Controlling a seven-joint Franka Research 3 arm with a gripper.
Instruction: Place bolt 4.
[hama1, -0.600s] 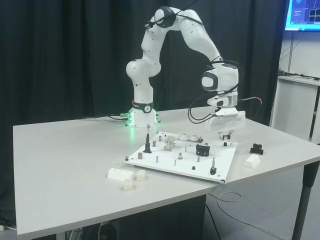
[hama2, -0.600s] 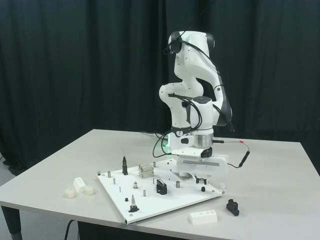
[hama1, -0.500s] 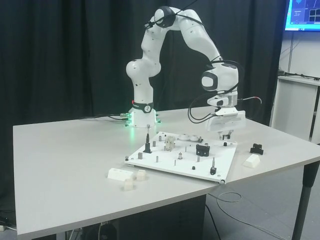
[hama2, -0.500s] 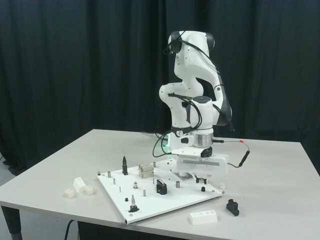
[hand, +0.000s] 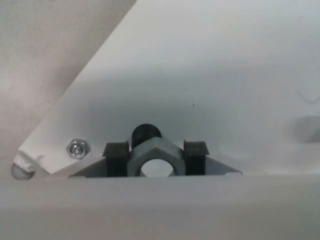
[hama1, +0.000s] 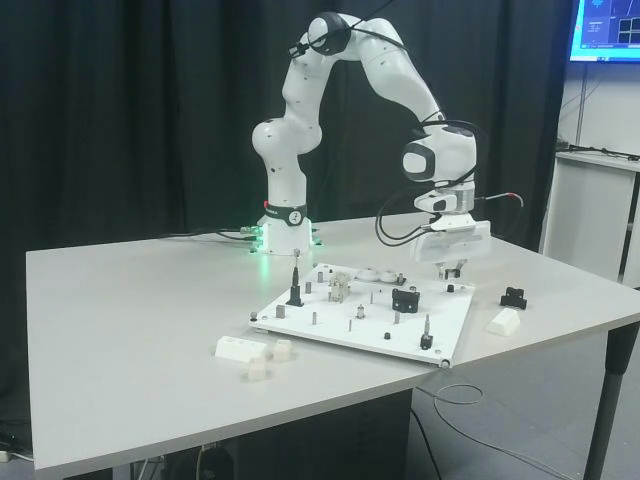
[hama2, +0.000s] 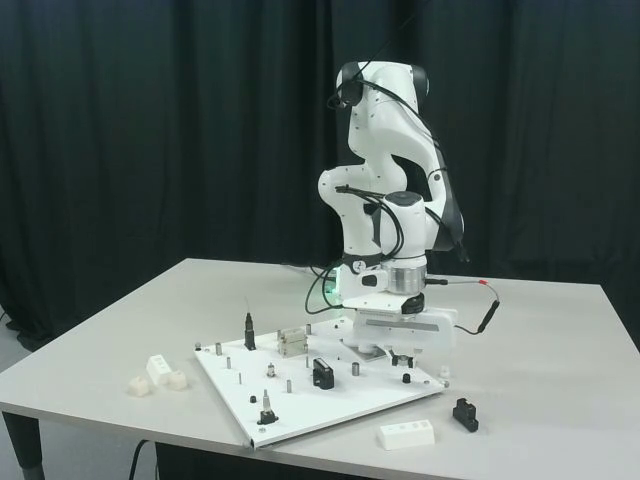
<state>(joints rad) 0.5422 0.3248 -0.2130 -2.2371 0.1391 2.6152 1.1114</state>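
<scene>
The grey tabletop (hama1: 120, 300) carries a white board (hama1: 440, 325) studded with small pegs and fixtures. The white arm (hama1: 300, 130) reaches from its base at the far side, over the board's right far corner. Loose white blocks (hama1: 240, 348) lie on the near left of the tabletop, and a black clip (hama1: 514, 296) with another white block (hama1: 503, 321) lie to the right of the board.

The pincer (hand: 155, 156) hangs just above the board near that corner, narrowly set, its black pads (hand: 116, 156) closed on the flats of a grey hexagonal head, which I take to be bolt 4 (hand: 154, 157). In the wrist view the head has a round hollow in its middle and a black round part (hand: 146, 134) shows just behind it; a small hex nut (hand: 78, 148) sits at the board's corner nearby.

The bolt's shank is hidden, so I judge its long axis to run straight down between the pads, head up, pointing at the board. It looks small, light and rigid, probably a hard smooth part that could slip or twist under a loose hold. The flat opposite faces of the head are the sound place to take it, as it appears held now. A slight tilt would likely jam it at the hole's mouth.
</scene>
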